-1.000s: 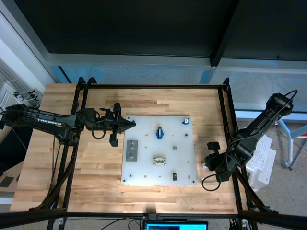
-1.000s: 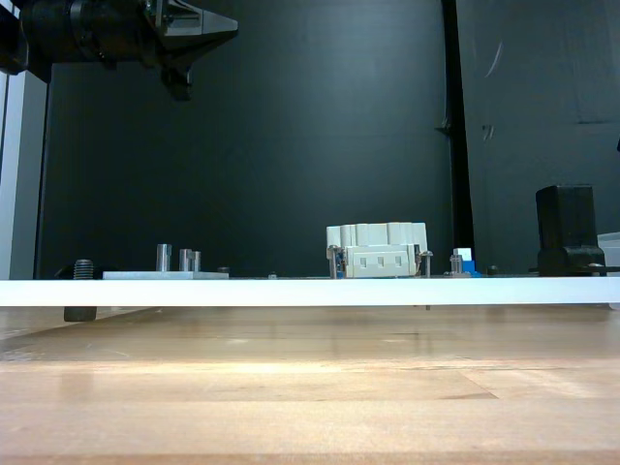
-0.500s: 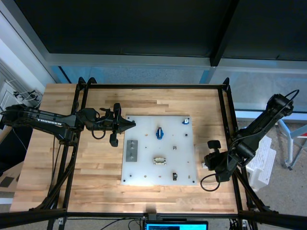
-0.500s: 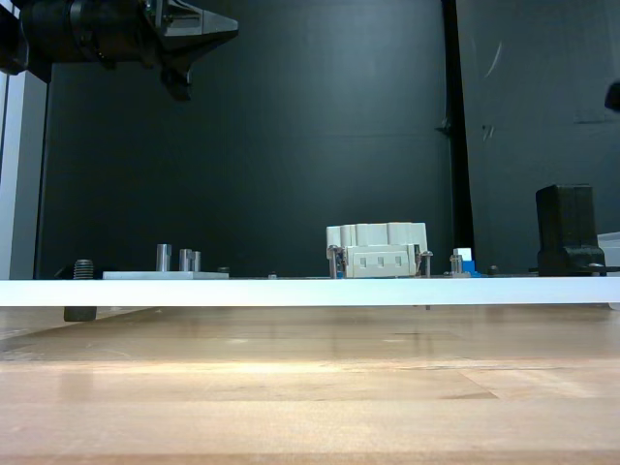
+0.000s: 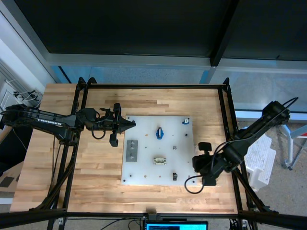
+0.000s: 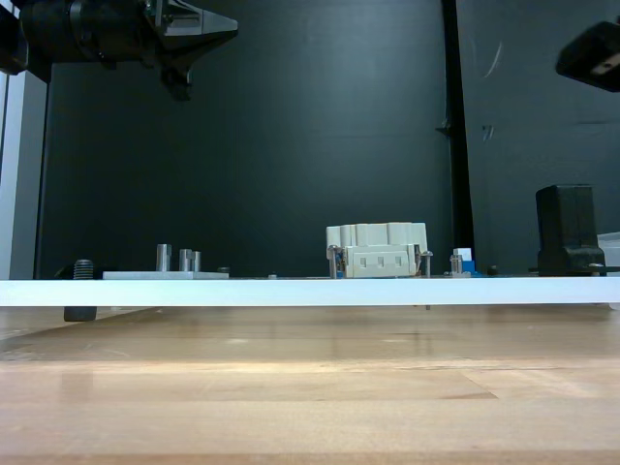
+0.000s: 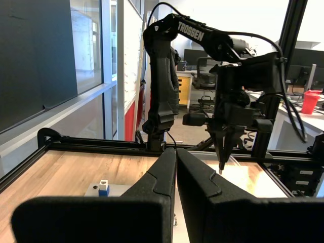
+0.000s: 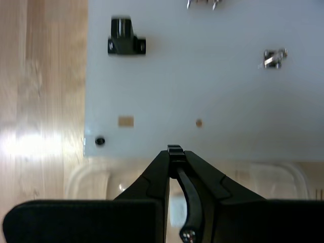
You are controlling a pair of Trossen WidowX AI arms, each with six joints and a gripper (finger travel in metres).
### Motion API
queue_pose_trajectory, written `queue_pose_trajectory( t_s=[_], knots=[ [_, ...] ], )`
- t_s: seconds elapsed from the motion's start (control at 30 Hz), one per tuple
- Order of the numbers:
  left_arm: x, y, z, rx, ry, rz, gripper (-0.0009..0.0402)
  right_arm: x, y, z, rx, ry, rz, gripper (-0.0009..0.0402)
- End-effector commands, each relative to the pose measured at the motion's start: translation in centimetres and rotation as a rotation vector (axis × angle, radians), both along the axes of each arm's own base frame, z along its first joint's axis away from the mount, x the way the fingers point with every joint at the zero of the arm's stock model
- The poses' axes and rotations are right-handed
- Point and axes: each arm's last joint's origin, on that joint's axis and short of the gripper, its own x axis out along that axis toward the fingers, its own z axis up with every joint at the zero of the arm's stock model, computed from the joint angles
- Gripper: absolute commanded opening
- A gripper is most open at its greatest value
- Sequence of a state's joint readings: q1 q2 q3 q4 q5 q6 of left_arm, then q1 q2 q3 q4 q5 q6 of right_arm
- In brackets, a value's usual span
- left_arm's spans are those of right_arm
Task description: Pick the USB connector and install on taskboard
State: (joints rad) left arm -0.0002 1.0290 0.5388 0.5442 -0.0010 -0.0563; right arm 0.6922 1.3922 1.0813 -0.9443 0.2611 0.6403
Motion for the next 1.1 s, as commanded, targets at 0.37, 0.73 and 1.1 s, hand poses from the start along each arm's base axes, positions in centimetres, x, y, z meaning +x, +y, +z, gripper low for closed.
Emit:
queue_pose_trajectory(
  t_s=[0.37,0.73,1.1],
  knots=[
    [0.0,0.0,0.0,0.0,0.0,0.0,0.0,5.9,2.0,0.3,-0.029,-0.002,0.001,0.0],
    [0.0,0.0,0.0,0.0,0.0,0.0,0.0,8.3,3.4,0.1,-0.042,0.018,-0.009,0.0],
    [0.0,0.0,0.0,0.0,0.0,0.0,0.0,9.3,4.2,-0.2,-0.034,0.007,-0.007,0.0]
  ],
)
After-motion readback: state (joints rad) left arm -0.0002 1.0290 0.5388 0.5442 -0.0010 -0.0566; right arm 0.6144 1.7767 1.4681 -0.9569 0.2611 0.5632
